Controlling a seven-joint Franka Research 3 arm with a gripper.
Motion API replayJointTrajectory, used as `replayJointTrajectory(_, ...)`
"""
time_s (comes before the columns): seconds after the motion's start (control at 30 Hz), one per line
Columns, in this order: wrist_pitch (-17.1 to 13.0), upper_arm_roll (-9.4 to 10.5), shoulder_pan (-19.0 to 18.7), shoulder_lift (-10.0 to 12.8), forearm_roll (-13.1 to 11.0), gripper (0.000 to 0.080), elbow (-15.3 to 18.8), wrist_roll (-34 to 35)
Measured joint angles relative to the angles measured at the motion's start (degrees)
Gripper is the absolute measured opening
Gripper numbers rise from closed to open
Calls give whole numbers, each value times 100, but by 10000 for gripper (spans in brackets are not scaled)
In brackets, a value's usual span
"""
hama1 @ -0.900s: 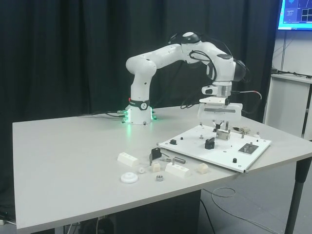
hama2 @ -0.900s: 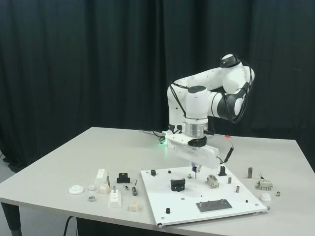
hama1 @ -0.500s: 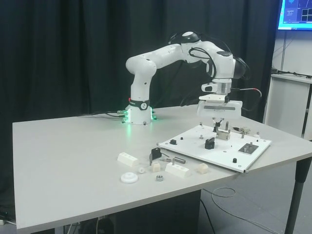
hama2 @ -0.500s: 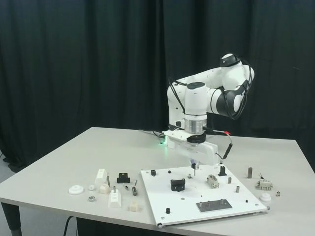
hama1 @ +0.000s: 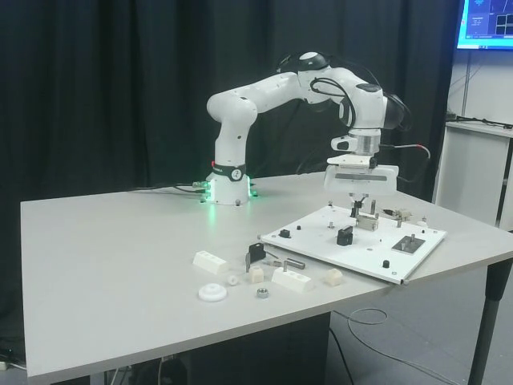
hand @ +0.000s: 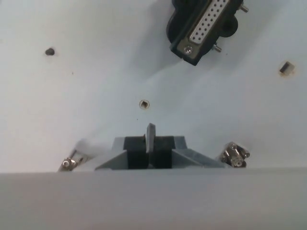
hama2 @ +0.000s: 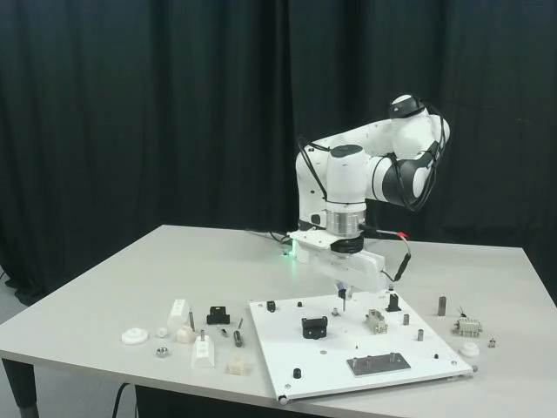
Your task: Place square peg 1.
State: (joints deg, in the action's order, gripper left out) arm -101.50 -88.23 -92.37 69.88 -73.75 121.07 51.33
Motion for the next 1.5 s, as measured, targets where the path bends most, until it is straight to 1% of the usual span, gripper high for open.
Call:
replayJointTrajectory(0.67, -27, 0, 0, 0, 1, 28, -3, 0)
replayJointTrajectory(0.8, -62, 0, 0, 0, 31, 28, -4, -1)
replayJointTrajectory(1.03, -284, -15, 12, 0, 179, 28, -6, -39)
replayJointTrajectory(1.2, -466, -63, 68, 0, 303, 28, -6, -39)
replayJointTrajectory(1.5, -714, -149, 340, 0, 516, 28, -7, -253)
